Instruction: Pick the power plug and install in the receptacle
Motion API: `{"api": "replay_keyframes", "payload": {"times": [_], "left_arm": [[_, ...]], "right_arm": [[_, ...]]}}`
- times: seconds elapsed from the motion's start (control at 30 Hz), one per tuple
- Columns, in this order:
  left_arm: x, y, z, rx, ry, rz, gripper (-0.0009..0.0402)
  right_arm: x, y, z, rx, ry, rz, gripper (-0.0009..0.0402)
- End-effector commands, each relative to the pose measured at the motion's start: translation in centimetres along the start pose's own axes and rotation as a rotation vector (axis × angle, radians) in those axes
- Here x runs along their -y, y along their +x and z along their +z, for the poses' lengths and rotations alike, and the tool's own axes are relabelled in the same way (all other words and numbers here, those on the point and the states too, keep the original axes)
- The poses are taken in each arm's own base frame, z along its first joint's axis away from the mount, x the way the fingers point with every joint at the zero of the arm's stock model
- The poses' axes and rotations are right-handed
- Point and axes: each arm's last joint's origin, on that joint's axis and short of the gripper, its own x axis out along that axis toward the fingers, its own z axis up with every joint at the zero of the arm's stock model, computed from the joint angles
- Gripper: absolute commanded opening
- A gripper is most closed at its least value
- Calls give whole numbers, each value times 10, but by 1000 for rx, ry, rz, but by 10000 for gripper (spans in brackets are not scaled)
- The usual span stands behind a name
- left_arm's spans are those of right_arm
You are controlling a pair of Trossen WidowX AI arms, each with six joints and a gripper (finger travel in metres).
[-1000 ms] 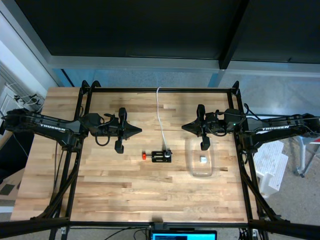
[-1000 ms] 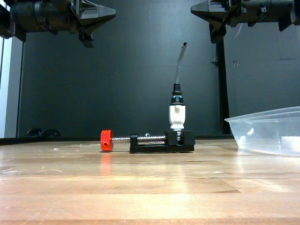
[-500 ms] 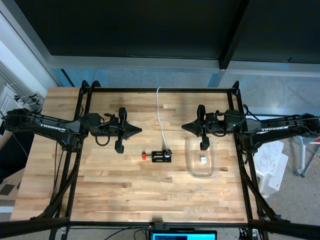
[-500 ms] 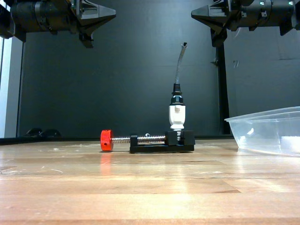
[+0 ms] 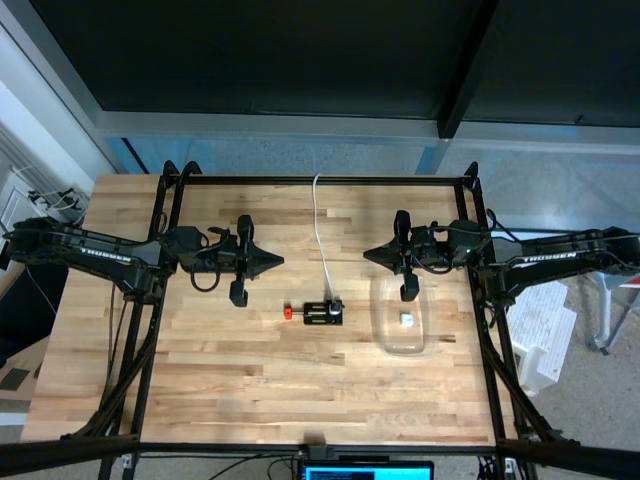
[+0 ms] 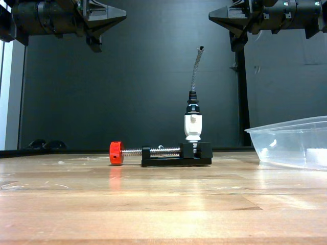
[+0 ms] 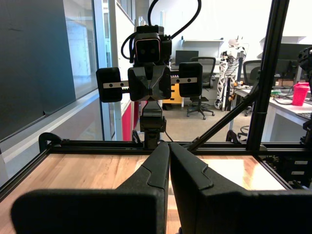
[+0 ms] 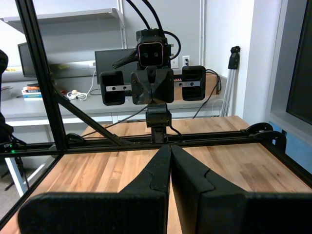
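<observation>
Opening move: neither claw has the plug, so I judge the pick is yet to start. The working claw should spread its fingers, drop straight down and pinch squarely, since so small a piece could twist.
Bench [image 5: 250, 370]: wooden, carrying everything.
Left claw [image 5: 280, 262]: high over the bench's left half, well apart from the vise; fingers pressed together, empty.
Right claw [image 5: 366, 255]: high near the tray's far end; fingers together, empty.
Clear tray [image 5: 400, 342]: right of the vise, holding a white block [image 5: 406, 319], which is not the plug.
Vise [image 5: 318, 313]: mid-bench, red-orange knob [image 5: 287, 312] leftward.
Receptacle [image 6: 193, 125]: upright in the vise; its white cable [image 5: 320, 225] runs to the far edge and could snag an approach.
Power plug: not discernible in any view.
</observation>
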Motion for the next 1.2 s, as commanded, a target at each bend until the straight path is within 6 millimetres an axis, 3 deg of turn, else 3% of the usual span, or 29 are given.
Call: {"api": "replay_keyframes", "payload": {"times": [0.03,1.2], "left_arm": [[0,0,0,0,0,0,0],[0,0,0,0,0,0,0]], "right_arm": [[0,0,-2,-4,2,0,0],[0,0,-3,4,11,2,0]]}}
